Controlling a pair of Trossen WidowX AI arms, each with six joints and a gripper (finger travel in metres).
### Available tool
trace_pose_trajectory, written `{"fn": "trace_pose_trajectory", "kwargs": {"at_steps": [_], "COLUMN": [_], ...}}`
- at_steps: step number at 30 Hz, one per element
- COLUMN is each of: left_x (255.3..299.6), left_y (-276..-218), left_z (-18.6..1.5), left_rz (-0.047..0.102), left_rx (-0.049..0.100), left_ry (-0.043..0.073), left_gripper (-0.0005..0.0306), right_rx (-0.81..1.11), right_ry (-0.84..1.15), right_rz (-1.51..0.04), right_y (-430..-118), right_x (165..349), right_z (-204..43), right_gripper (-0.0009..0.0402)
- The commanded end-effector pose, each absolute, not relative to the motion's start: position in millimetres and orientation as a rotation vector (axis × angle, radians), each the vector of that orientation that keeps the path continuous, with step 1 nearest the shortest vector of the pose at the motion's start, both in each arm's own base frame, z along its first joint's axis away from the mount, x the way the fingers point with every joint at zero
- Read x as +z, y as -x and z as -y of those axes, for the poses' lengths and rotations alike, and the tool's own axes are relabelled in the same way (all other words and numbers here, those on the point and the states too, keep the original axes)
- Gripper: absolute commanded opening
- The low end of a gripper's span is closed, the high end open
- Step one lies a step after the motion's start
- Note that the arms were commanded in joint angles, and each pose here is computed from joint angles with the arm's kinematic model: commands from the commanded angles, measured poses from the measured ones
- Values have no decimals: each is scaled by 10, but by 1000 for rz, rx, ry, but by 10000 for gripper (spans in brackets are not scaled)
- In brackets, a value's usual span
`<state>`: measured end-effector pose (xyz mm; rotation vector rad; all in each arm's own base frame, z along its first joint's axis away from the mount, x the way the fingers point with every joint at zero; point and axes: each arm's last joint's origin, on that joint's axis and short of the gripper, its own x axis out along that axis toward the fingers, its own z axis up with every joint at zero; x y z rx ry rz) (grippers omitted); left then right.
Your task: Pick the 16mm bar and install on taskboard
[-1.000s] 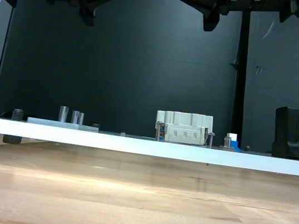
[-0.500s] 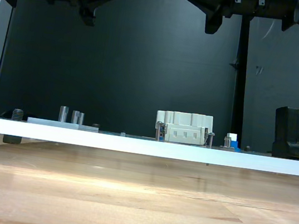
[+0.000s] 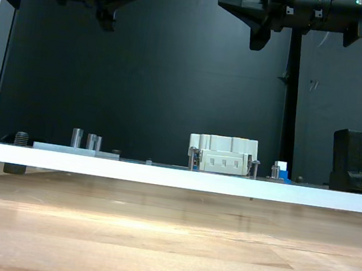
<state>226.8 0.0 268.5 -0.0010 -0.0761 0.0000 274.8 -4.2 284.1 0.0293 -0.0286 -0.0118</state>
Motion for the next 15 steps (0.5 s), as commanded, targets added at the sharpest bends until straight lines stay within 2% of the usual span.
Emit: {"fn": "trace_pose_trajectory", "kwargs": {"at_steps": [1,15], "left_x": [2686,2686], "left_y": [-2268,-2268], "left_z": [0,0], "left_rz": [76,76], "left_rx": [0,0], "left_ry": [1,1], "left_gripper": [0,0], "right_rx": [-11,13], "right_ry": [-28,-19], "right_rz": [38,33], "right_y": [-2735,-2733], "right_x": [2804,2793], "right_z": [39,28], "right_gripper": [0,0]}}
